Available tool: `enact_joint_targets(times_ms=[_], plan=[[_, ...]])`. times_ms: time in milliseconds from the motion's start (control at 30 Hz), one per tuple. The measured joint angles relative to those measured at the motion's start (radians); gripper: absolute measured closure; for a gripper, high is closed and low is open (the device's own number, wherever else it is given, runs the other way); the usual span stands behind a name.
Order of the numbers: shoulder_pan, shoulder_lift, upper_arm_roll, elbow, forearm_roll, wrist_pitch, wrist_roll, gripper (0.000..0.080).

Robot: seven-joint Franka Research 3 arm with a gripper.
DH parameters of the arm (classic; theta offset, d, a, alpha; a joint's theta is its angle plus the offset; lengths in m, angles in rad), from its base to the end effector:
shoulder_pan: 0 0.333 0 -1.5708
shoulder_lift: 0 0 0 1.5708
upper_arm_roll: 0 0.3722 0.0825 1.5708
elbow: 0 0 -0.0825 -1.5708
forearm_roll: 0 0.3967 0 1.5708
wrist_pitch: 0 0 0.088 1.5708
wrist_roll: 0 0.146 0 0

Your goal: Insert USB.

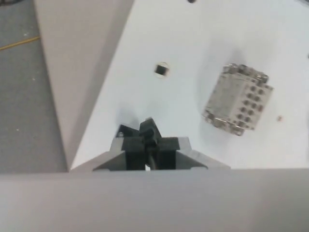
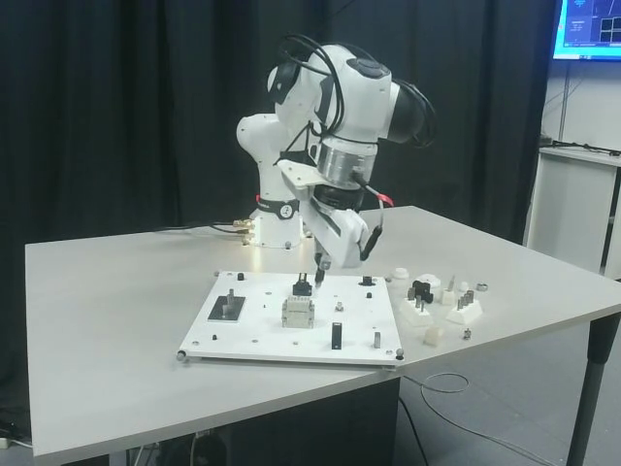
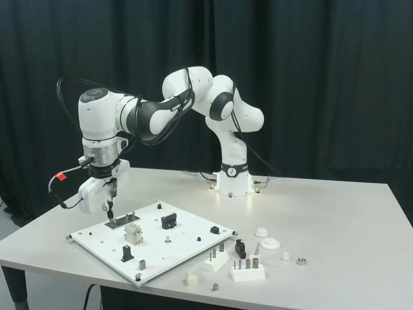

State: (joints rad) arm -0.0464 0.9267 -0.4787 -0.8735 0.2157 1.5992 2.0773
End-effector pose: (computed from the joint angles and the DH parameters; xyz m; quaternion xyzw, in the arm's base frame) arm 0.7751 -0.2366 0.3564 0.3259 -0.9395 0.0175 0.1039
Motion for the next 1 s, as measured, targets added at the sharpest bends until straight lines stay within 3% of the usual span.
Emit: enact_joint_targets(times_ms=[200, 700, 1000], plan=[[0.0, -0.006, 0.0, 0.0, -0.001, -0.039, 0.016, 0.0754], [0.001, -0.007, 0.0, 0.0, -0.001, -0.062, 0.181, 0.0754], [0.005, -0.012, -0.002, 0.0, -0.001, -0.108, 0.222, 0.0754]])
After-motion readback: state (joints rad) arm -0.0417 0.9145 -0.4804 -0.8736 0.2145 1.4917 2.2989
